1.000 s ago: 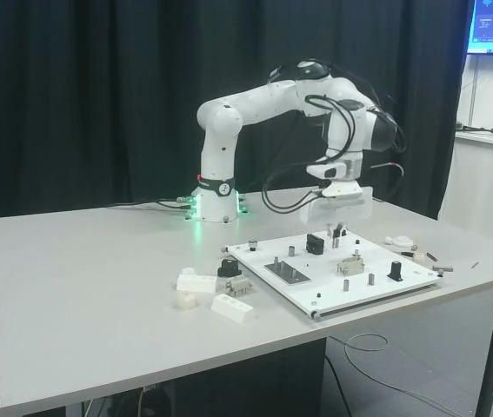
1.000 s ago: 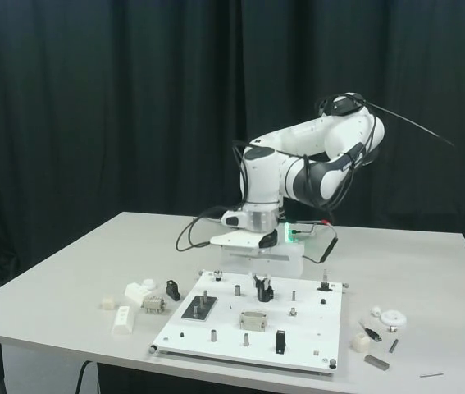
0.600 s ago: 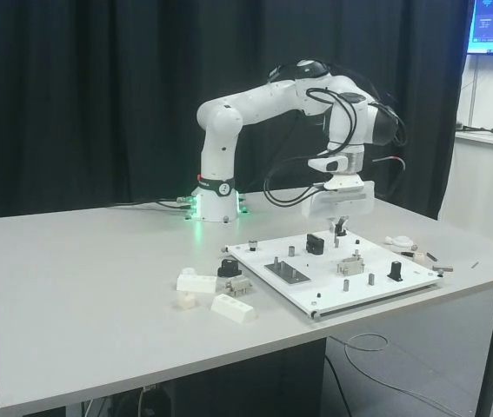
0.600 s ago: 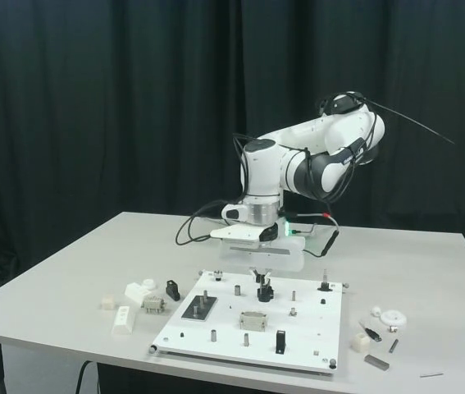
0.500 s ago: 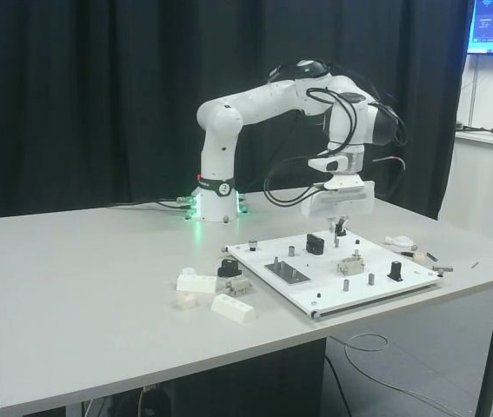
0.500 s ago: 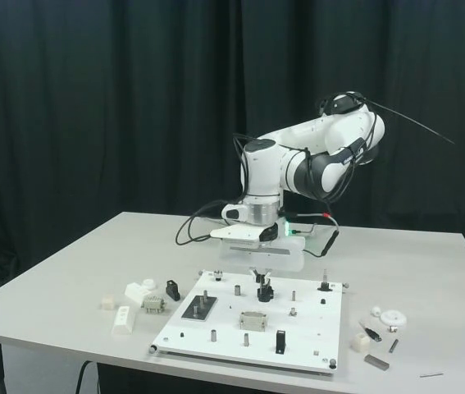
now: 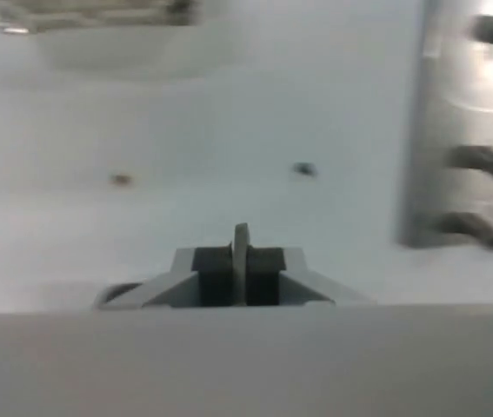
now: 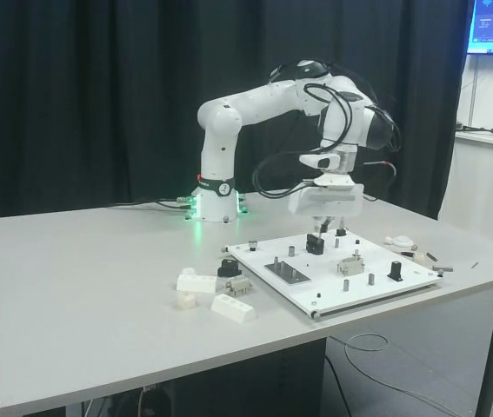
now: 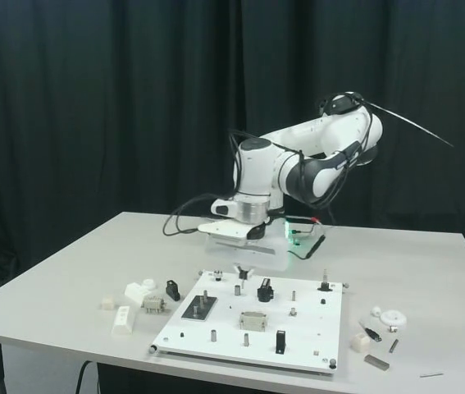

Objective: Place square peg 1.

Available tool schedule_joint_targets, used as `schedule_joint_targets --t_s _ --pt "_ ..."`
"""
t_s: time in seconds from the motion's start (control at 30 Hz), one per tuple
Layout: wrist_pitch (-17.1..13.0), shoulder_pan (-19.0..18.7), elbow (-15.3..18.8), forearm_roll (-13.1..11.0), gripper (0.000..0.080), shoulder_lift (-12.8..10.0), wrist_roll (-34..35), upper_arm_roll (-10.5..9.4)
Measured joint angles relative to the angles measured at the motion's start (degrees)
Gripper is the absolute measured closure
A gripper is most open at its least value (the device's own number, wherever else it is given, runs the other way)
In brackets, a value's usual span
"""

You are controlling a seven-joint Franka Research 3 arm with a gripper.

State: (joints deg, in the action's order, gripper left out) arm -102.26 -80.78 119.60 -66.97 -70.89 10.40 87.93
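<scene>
We see the gripper [image 9: 241, 271] farther toward the left side of the white board [image 9: 306, 335] in the second room view than it was a second ago, when it hung over the black fixture [image 9: 264, 289]; it now hovers above the board's far edge, near a short upright pin [image 9: 238, 290]. In the wrist view the fingers [image 7: 214, 276] stand narrow, closed on a thin grey piece [image 7: 242, 261] that sticks out between them. This is probably square peg 1, though the view is too soft for us to be sure of its shape. The peg is thus carried in the air above the board, not yet seated. We judge the sideways shift as travel toward the peg's socket, with lowering and release still to come. Loose white blocks [image 9: 138, 293] lie on the grey table [image 9: 68, 279], well apart.
</scene>
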Motion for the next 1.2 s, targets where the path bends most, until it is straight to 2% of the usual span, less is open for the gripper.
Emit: schedule_joint_targets --t_s 0.23,0.5,0.93,1.2 --pt "-2.5 2.3 2.4 3.2 0.0774 0.0 -5.3 0.08" --pt "-5.4 5.6 6.6 3.8 0.0775 0.0 -13.3 0.35" --pt "-8.0 11.6 11.0 3.0 0.0776 -0.2 -24.7 1.14" --pt "-8.5 15.9 11.8 0.0 0.0776 -1.0 -30.2 1.25"
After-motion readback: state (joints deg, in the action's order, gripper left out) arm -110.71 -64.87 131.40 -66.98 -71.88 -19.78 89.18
